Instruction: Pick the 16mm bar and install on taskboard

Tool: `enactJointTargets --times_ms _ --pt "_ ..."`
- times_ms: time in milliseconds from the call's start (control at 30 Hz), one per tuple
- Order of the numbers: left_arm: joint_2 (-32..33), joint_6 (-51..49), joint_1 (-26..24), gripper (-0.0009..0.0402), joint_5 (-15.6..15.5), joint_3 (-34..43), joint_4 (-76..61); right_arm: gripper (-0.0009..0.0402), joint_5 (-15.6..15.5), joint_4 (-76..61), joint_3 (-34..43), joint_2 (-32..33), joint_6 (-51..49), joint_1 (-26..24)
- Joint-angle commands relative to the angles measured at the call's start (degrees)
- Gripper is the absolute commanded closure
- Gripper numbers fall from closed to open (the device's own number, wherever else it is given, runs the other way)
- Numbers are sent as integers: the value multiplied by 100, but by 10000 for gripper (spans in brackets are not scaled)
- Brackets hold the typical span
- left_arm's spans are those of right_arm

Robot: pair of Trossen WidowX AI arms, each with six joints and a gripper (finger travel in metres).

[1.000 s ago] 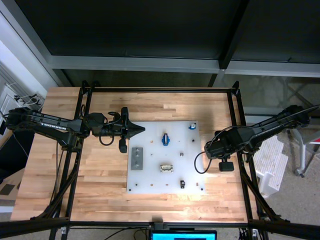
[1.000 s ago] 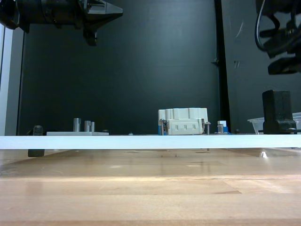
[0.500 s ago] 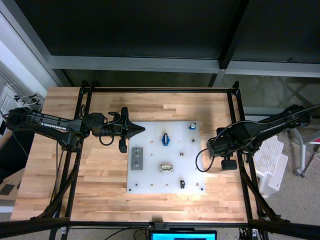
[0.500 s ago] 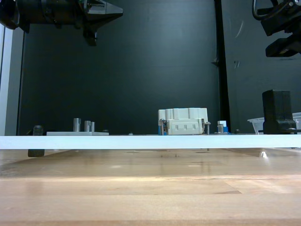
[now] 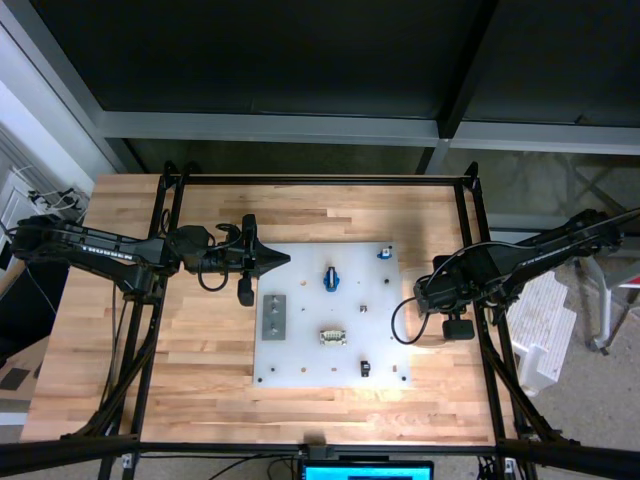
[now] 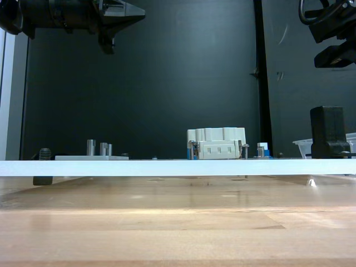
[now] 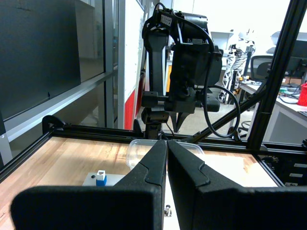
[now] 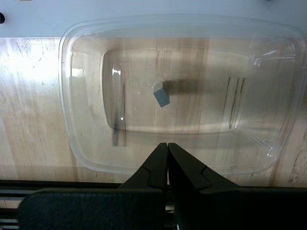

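Observation:
A clear plastic tray lies under my right gripper, on the wood just off the white taskboard's right edge. In it lie a slim dark bar, free and flat, and a small blue-grey block. The right gripper's fingers are shut, empty, and hang above the tray's near rim; in the high view this gripper is beside the board's right edge. My left gripper is held high over the board's back left corner, fingers shut with nothing between them.
On the board stand a grey block with pegs, a blue part, a beige connector and a black block. A black frame post runs right of the tray. The left arm hangs high above the board.
The right arm has risen and shifted slightly right over the last second; its camera sits higher in the low view. The left arm has not moved.

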Motion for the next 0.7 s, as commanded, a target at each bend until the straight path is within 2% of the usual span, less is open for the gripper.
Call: enactJointTargets --times_ms 33,433,700 --pt "0 2 4 392 0 2 0 393 0 4 -7 4 2 2" --pt "0 2 4 392 0 2 0 393 2 7 -9 4 52 9" --pt "0 2 4 393 2 2 0 393 2 35 -9 4 1539 13"
